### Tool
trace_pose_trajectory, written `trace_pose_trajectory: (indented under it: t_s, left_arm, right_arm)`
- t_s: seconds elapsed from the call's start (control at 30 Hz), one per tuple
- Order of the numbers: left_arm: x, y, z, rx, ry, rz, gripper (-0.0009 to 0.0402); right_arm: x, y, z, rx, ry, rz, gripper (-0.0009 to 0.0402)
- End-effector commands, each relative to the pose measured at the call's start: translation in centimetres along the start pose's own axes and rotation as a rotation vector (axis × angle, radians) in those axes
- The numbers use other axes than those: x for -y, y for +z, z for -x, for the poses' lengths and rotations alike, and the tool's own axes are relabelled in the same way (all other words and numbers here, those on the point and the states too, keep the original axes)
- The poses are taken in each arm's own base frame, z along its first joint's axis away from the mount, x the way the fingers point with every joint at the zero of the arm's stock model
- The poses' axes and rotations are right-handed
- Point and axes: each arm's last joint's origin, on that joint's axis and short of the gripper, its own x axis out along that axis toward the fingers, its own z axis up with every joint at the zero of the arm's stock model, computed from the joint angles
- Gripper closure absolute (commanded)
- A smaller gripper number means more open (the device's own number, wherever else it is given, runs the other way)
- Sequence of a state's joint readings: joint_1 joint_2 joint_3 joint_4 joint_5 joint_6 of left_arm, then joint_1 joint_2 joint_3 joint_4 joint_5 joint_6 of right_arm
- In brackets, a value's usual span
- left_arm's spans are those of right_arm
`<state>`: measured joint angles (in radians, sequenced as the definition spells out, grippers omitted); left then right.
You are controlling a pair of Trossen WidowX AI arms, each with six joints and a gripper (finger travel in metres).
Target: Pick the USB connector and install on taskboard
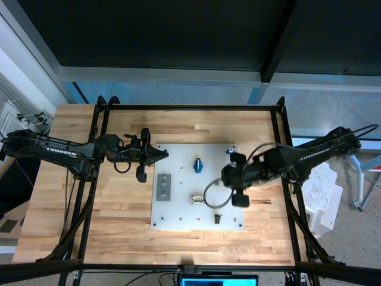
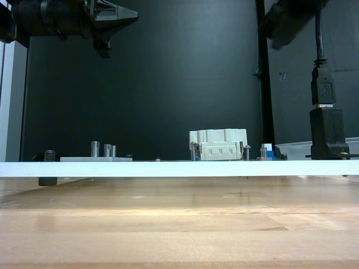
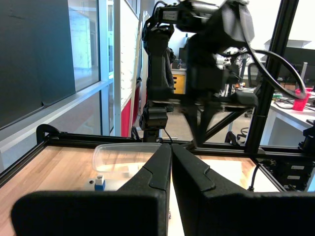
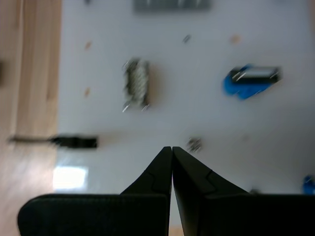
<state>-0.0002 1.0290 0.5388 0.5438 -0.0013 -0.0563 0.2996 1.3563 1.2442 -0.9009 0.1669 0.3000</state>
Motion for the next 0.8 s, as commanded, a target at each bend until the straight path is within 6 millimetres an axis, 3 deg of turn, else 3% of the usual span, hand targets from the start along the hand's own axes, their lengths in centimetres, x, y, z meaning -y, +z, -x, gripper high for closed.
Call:
trace_pose_trajectory:
  t_s: [0.03, 0.37, 0.8]
  left_arm:
    - [0.0, 0.0, 0.0, 0.000, 0.000, 0.000, 0.0393]
    - [0.0, 0.0, 0.0, 0.001, 0.000, 0.000, 0.0393]
    - [0.0, 0.0, 0.0, 0.000, 0.000, 0.000, 0.0393]
  right_arm:
    - [1.7, 0.2, 0.5, 0.092, -0.009, 0.004, 0.0393]
    - [5.7, 1.1, 2.5, 0.359, -0.029, 0.015, 0.0393]
    - [7.1, 0.6, 2.2, 0.745, -0.004, 0.013, 0.0393]
